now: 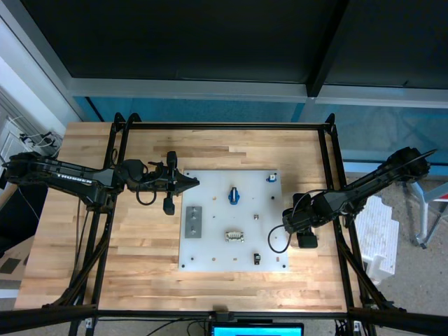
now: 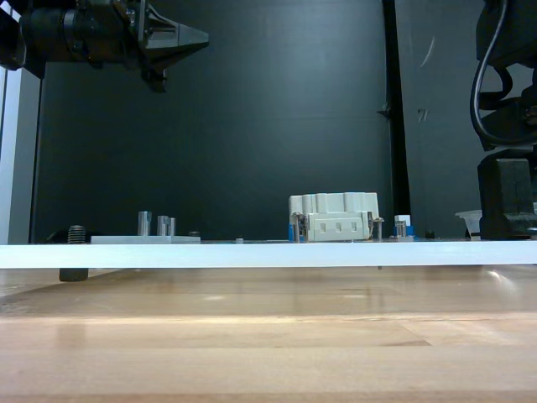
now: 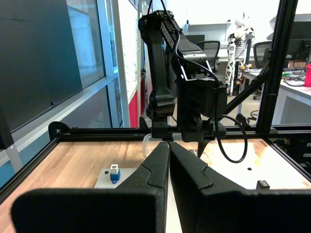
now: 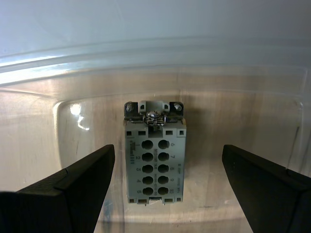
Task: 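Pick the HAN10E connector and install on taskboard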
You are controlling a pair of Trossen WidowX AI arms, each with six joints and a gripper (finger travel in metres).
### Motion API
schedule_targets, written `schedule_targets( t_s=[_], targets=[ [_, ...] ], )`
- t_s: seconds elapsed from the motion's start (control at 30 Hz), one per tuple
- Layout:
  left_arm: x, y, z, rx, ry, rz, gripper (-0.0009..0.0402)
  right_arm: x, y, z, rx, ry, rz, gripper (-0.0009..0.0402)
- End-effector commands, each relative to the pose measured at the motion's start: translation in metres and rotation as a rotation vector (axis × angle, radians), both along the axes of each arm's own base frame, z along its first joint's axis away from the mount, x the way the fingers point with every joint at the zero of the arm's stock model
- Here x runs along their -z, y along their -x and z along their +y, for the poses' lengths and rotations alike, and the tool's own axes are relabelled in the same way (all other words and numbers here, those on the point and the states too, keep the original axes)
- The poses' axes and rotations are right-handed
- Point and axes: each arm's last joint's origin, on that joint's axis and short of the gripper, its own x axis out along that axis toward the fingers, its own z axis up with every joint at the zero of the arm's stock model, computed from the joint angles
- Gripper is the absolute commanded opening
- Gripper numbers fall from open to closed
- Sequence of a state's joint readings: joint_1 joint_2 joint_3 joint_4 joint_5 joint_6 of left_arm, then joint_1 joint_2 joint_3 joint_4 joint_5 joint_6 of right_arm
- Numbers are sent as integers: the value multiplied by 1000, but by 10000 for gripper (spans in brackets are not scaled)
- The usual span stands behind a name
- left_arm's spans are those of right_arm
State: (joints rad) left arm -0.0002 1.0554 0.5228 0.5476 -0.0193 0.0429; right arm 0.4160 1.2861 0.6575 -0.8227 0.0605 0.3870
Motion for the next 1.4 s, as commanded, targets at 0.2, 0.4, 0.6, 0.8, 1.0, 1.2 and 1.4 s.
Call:
schedule_targets(
  t_s=[0.2, 0.4, 0.6, 0.8, 1.0, 1.2, 1.4],
  targets=[
    [0, 0, 0, 0, 0, 0, 1, 3, 1, 0, 1, -6, -5, 281],
    [0, 0, 0, 0, 0, 0, 1, 3, 1, 0, 0, -8, -4, 237],
    [0, 0, 0, 0, 0, 0, 1, 3, 1, 0, 7, -13, -2, 176],
    [0, 0, 0, 0, 0, 0, 1, 3, 1, 1, 5, -29, 5, 116],
    [0, 0, 0, 0, 0, 0, 1, 2, 1, 1, 20, -31, 8, 75],
    [0, 0, 0, 0, 0, 0, 1, -11, -1, 1, 20, -30, 9, 56],
    [0, 0, 0, 0, 0, 0, 1, -36, -6, 4, 20, -27, 16, 48]
  ],
)
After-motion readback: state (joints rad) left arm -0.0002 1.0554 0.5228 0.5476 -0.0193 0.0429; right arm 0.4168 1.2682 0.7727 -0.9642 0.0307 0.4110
